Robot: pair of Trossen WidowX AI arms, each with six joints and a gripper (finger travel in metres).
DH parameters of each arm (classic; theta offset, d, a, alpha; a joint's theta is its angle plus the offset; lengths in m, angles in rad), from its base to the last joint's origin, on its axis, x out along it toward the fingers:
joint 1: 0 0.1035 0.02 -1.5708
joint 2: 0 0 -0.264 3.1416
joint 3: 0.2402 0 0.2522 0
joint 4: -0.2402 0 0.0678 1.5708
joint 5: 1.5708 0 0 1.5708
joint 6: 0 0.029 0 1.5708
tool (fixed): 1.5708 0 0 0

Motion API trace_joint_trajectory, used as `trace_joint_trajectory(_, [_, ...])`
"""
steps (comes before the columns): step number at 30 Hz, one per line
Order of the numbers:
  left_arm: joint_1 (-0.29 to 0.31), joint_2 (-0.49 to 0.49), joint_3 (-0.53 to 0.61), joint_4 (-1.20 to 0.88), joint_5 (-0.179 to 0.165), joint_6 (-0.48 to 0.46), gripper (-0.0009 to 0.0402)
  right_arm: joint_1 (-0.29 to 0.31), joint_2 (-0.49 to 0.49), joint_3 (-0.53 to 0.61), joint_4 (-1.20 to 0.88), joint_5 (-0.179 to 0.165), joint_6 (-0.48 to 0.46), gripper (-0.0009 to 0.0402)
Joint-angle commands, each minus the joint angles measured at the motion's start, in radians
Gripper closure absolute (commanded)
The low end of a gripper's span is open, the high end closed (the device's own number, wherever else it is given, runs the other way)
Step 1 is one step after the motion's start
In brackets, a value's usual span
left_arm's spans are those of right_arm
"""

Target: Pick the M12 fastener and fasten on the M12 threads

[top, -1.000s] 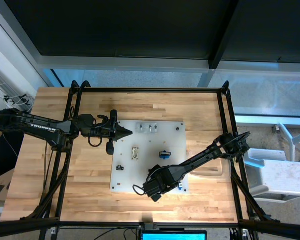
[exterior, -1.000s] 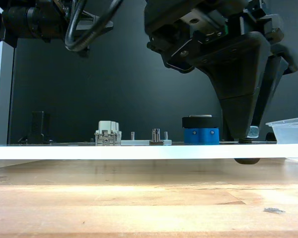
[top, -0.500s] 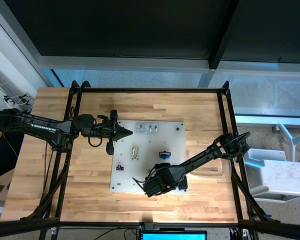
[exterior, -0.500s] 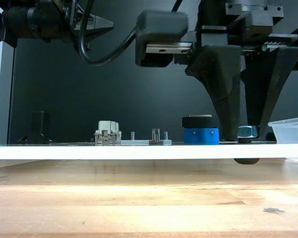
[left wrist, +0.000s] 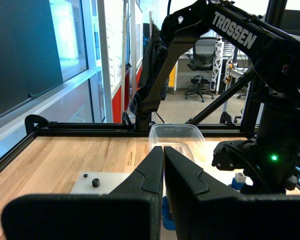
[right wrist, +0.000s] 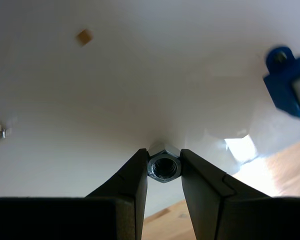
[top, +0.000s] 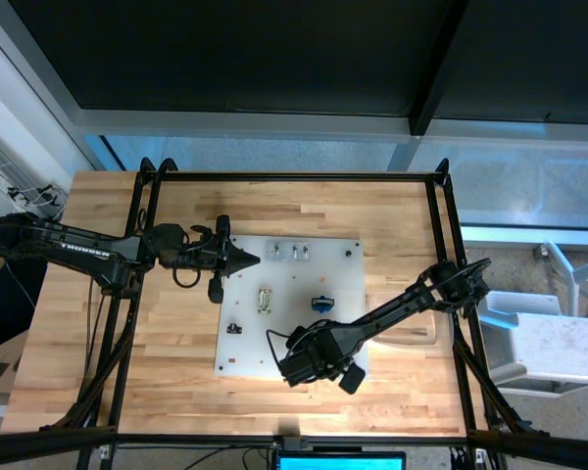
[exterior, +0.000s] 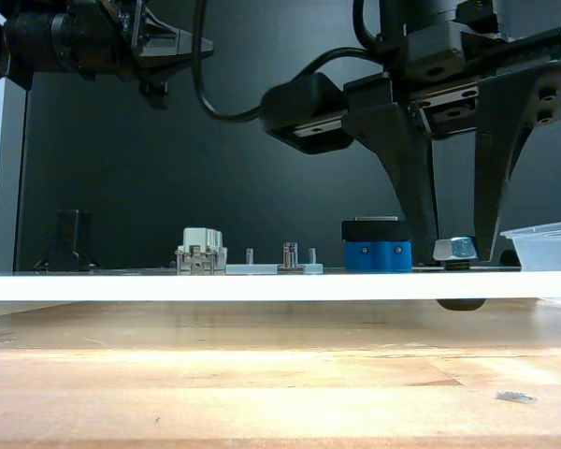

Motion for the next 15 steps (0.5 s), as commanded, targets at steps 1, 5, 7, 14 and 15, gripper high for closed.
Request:
trace_joint_trajectory(1, [0.0, 0.0, 0.0, 0.0, 0.0, 0.0, 0.0393, 0.0, 0.002, 0.0, 0.0, 0.001, 0.156, 0.0377])
trace_joint_trajectory(5, [0.0, 0.0, 0.0, 0.0, 0.0, 0.0, 0.0393, 0.0, 0.001, 0.0, 0.004, 0.001, 0.346, 0.0377])
trace_joint_trajectory(7, [0.0, 0.0, 0.0, 0.0, 0.0, 0.0, 0.0393, 0.001, 0.001, 0.0, 0.006, 0.001, 0.414, 0.0377])
trace_joint_trajectory(14, [0.0, 0.0, 0.0, 0.0, 0.0, 0.0, 0.0393, 0.001, 0.001, 0.0, 0.013, 0.001, 0.451, 0.0377])
trace_joint_trajectory(15, [0.0, 0.0, 0.0, 0.0, 0.0, 0.0, 0.0393, 0.0, 0.001, 0.0, 0.013, 0.001, 0.447, 0.0377])
